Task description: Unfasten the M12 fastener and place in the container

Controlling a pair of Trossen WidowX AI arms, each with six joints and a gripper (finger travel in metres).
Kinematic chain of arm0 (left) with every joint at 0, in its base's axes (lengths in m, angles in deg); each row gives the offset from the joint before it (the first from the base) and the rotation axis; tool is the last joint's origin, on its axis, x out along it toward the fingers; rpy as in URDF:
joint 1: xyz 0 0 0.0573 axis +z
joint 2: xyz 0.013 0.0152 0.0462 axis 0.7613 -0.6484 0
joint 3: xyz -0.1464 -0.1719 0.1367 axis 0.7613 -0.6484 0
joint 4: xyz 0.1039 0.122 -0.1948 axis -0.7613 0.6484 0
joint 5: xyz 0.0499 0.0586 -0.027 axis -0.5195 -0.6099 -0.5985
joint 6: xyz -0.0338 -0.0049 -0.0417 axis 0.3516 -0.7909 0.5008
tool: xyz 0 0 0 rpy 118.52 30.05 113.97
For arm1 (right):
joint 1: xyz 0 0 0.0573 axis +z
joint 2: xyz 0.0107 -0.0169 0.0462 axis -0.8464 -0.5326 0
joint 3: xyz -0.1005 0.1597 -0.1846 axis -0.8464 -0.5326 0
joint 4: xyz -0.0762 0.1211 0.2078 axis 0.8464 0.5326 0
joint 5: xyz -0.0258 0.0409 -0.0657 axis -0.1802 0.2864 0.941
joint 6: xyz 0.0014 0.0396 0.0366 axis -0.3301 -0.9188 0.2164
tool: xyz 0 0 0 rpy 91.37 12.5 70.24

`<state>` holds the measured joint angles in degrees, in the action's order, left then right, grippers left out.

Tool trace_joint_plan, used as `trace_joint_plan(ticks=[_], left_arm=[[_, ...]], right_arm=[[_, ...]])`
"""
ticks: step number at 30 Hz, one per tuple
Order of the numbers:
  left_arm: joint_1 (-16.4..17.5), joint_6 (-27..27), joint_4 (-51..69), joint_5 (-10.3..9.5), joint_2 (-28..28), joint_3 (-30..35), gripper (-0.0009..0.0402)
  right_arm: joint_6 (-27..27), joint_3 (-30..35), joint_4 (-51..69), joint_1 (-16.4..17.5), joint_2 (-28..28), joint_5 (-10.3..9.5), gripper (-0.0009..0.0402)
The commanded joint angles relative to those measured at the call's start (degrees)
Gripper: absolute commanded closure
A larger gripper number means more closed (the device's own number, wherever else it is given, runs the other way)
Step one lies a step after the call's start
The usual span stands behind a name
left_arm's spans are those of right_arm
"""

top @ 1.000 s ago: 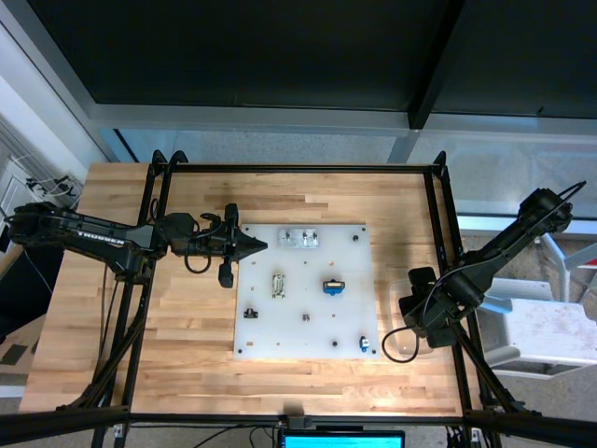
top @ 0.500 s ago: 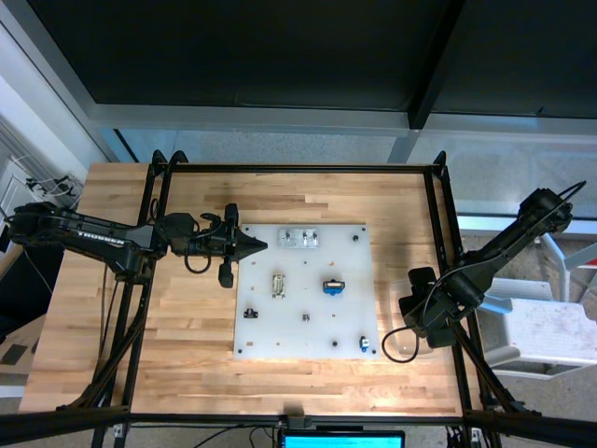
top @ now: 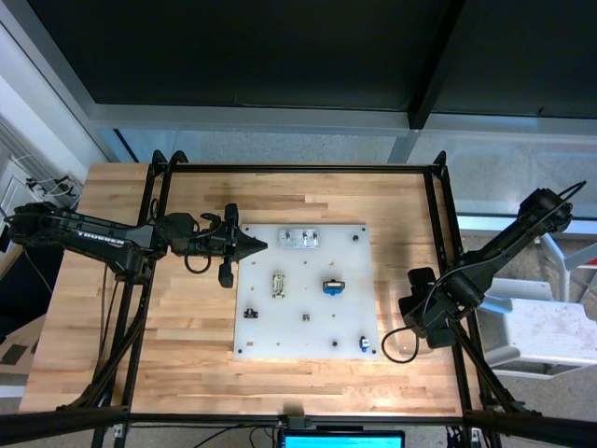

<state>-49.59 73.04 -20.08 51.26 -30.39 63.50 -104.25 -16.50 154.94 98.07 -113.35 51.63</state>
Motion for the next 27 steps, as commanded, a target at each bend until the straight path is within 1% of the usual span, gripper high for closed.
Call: trace_joint_plan(ticks=[1, 27], left_arm=[[0.0, 0.0, 0.0, 0.00, 0.0, 0.0, 0.0393], [0.0, 0.0, 0.0, 0.00, 0.0, 0.0, 0.0393]], right_arm=[[0.0, 0.0, -0.2, 0.0, 0.0, 0.02, 0.0185], [0.0, 0.0, -1.0, 0.0, 0.0, 0.02, 0.0185]])
